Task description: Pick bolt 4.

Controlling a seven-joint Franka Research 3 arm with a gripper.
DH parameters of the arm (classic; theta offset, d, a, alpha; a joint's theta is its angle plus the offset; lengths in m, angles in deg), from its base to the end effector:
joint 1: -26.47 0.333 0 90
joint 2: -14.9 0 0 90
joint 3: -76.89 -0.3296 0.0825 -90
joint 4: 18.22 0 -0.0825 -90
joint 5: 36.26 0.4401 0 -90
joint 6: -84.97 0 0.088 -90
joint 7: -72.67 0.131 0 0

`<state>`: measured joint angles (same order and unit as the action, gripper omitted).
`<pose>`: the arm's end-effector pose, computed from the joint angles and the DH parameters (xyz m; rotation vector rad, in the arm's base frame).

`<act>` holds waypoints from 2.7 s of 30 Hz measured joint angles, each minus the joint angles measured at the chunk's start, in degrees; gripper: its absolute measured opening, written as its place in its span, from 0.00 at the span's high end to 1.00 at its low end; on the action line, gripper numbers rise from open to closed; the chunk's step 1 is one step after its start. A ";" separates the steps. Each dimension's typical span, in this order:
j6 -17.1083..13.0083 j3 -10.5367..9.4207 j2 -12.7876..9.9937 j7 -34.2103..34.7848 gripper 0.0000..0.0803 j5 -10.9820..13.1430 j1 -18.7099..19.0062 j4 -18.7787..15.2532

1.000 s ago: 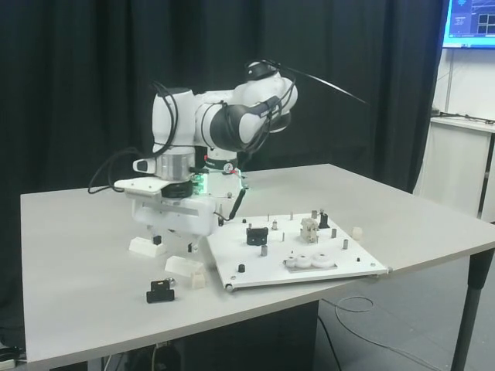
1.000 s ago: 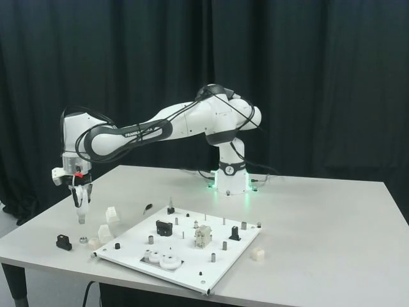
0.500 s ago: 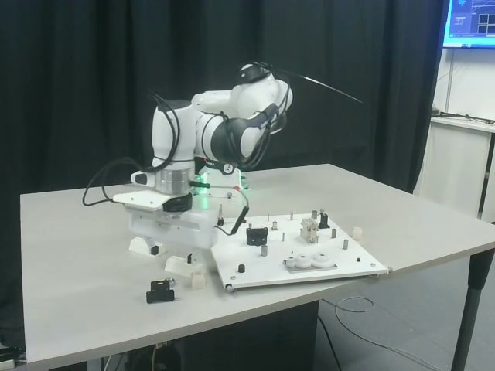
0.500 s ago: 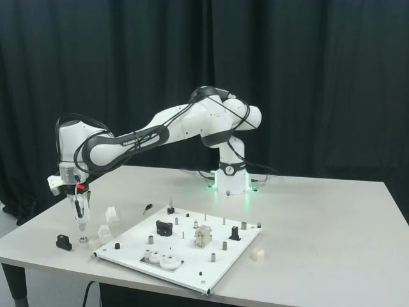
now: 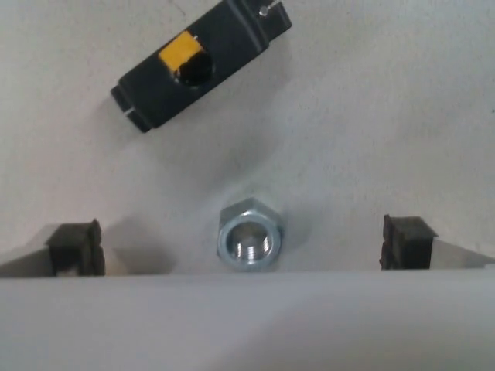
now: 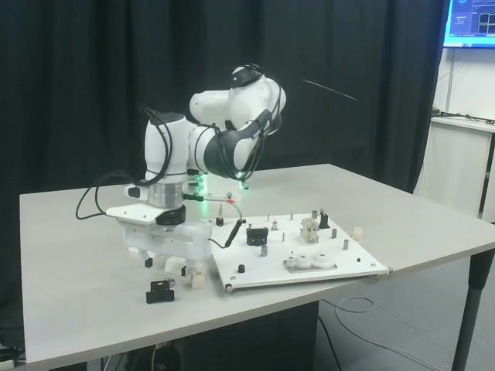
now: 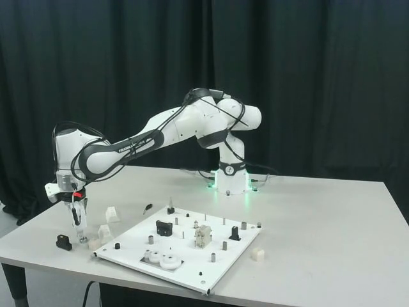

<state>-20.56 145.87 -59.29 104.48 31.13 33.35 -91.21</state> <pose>0.6569 -0.4557 0.1846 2.1720 -2.2480 0.0229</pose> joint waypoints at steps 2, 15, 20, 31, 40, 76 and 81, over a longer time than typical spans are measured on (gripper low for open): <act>-0.24 -0.95 0.23 0.00 0.00 -0.85 -0.62 0.49; -0.54 -8.25 1.71 0.18 0.00 -9.39 -6.05 5.99; -0.67 -11.99 2.79 0.96 0.00 -13.53 -8.67 8.19; -0.67 -20.85 5.45 2.09 0.00 -23.40 -14.36 12.03; -0.01 -24.83 7.03 2.56 0.00 -27.20 -16.45 12.28; 0.28 -27.16 7.27 2.96 0.39 -29.78 -17.08 11.41; 0.21 -27.45 7.36 4.33 0.39 -29.77 -17.09 11.41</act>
<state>-20.35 118.42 -51.93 108.81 1.36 16.25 -79.80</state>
